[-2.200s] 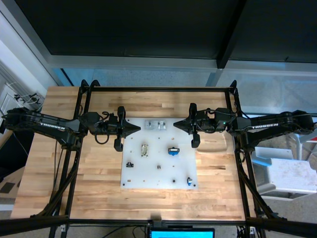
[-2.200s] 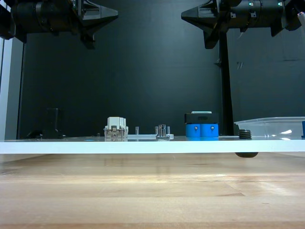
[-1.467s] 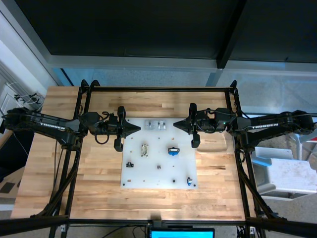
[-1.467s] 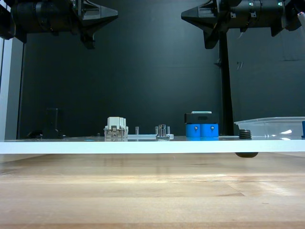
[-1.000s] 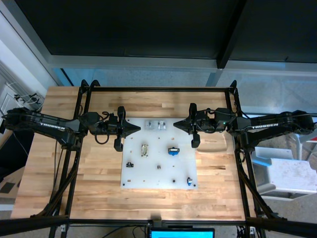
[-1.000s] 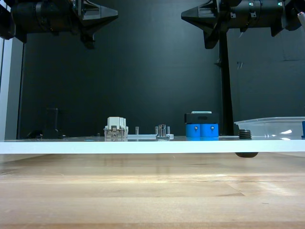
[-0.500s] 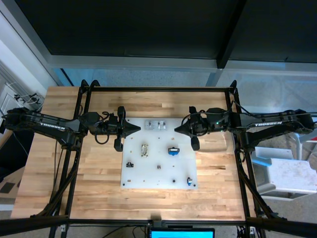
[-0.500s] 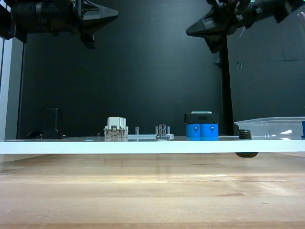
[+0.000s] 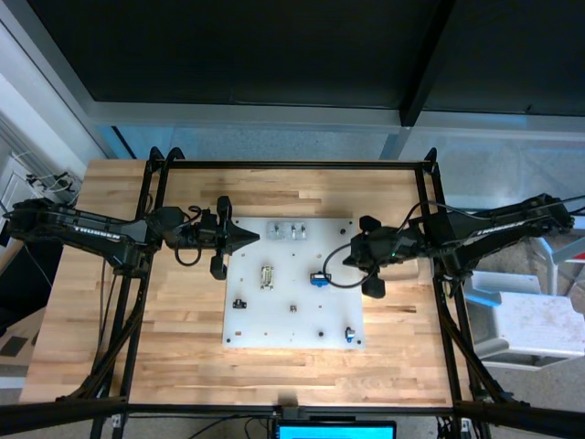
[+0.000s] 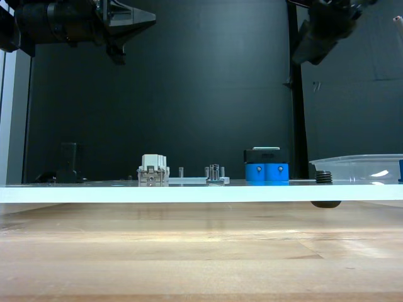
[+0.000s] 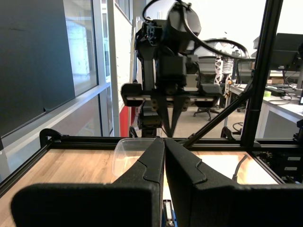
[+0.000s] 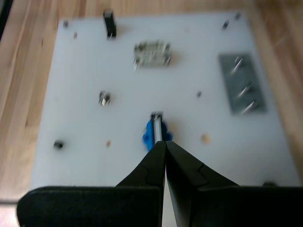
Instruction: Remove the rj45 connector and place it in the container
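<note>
One tiny thing, that rj45 connector [image 9: 239,302]: it sat near the left edge of the board [image 9: 274,331], well apart from the container [image 10: 359,162] on the right. Probably featherlight with a floppy cable, so I'd pinch the stiff plug body. Meanwhile the right gripper [image 9: 346,261], pinched closed, had dipped from its level pose to point at the blue block [image 9: 319,279]; the left gripper [image 9: 256,236], also closed, hadn't budged above the board's left edge.

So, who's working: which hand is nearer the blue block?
Right. The right hand hovers high, just right of the blue block; the left hand hangs over the board, left edge.
</note>
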Robot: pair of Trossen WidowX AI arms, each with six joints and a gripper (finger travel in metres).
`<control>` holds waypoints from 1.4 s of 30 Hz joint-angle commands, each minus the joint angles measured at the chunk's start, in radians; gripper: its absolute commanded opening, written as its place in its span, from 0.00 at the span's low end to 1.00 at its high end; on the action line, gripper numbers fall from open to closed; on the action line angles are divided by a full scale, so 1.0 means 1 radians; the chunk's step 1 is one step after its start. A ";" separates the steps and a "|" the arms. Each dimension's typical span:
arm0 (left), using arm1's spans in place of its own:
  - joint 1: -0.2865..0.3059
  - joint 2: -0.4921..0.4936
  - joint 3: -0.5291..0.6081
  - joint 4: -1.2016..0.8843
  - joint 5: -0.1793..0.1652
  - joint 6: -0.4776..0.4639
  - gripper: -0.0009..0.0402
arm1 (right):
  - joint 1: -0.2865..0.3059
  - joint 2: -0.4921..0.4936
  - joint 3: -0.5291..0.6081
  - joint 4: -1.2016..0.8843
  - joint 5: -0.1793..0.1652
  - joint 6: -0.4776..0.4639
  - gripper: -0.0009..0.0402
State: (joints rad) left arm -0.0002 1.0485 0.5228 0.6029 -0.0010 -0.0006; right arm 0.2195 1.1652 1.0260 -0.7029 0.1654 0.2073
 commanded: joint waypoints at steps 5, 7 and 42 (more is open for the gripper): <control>0.000 0.000 0.000 0.000 0.000 0.000 0.02 | 0.090 0.028 0.016 -0.125 0.000 0.076 0.02; 0.000 0.000 0.000 0.000 0.000 0.000 0.02 | 0.114 0.028 0.016 -0.149 0.000 0.098 0.02; 0.000 0.000 0.000 0.000 0.000 0.000 0.02 | 0.430 0.240 0.095 -0.237 0.021 0.405 0.02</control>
State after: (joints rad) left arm -0.0002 1.0485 0.5228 0.6029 -0.0010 -0.0002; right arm 0.6445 1.3914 1.1076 -0.9382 0.1879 0.6128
